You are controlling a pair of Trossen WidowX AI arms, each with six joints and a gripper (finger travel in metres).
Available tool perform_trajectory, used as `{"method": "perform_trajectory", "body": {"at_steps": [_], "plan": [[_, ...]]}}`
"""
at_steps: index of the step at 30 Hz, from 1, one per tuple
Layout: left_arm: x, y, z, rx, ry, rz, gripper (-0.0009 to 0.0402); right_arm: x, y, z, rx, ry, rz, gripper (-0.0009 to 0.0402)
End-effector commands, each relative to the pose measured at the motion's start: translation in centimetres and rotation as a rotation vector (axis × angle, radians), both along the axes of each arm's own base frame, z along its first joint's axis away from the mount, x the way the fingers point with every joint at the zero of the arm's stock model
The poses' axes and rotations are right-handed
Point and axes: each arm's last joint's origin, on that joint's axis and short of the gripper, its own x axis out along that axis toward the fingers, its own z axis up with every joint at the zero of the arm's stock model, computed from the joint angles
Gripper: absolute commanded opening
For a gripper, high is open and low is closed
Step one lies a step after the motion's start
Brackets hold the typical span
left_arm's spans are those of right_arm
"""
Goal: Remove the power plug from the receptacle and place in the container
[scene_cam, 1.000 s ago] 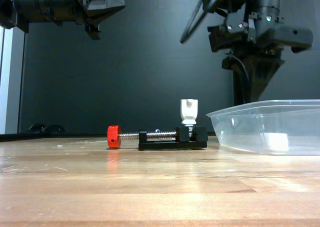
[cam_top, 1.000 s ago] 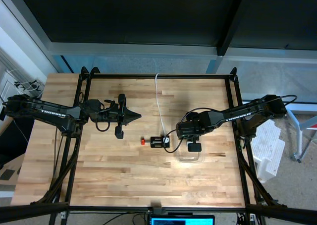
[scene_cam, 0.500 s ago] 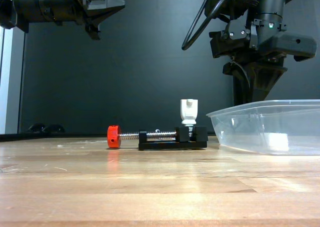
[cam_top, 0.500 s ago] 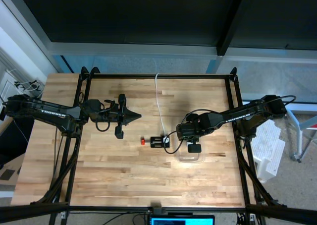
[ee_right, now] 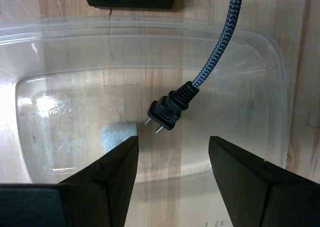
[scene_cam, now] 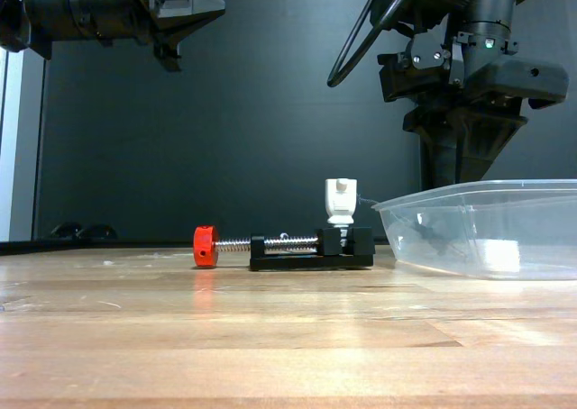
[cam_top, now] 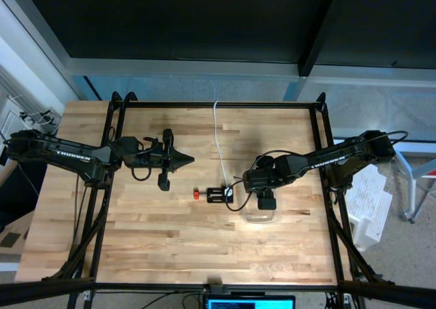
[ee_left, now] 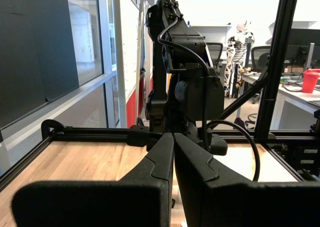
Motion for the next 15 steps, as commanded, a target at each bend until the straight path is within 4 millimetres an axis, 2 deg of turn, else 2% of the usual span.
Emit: {"method": "perform_trajectory", "body": {"at_steps": [1, 5, 9, 15], "plan": [[0.0, 0.0, 0.0, 0.0, 0.0, 0.0, 0.0, -0.1, 0.0, 0.1, 0.0, -0.005, 0.002, 0.0208], [0.0, 0.0, 0.0, 0.0, 0.0, 0.0, 0.0, -0.1, 0.0, 0.3, 0.002, -0.01, 0.004, 0.0208], [0.0, 0.0, 0.0, 0.0, 0.0, 0.0, 0.0, -0.5, 0.0, 1.3, 0.01, -0.054, 0.005, 0.0202], [0.0, 0.0, 0.0, 0.0, 0.0, 0.0, 0.0, -1.7, -0.3, 4.5, 0.031, -0.216, 0.024, 0.0134]]}}
